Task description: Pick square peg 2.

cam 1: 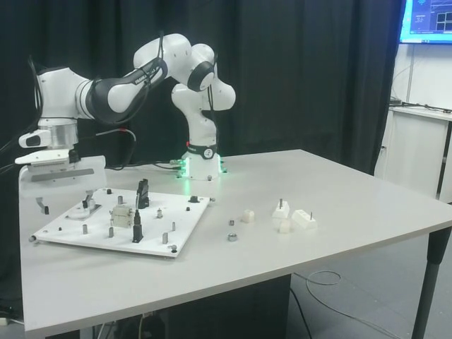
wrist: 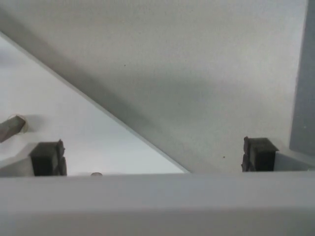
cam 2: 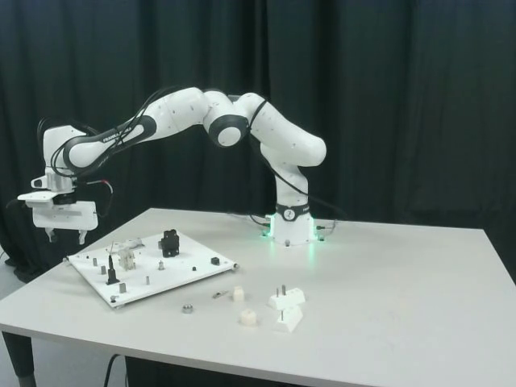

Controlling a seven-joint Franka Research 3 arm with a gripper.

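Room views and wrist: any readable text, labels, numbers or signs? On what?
None can be read.
Arm: a line of black lettering along the forearm, too small to read in either room view.
Screen at the upper corner of the first room view: lit content, too blurred to read.
White board, loose white blocks, hand: no markings seen.
Wrist view: no text.

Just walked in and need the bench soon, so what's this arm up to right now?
The white Franka arm is stretched out over the far corner of the white board of small parts on the grey table. Its gripper hangs open above the board and holds nothing. A few small white blocks sit loose on the table, away from the gripper. Nothing is picked up yet.
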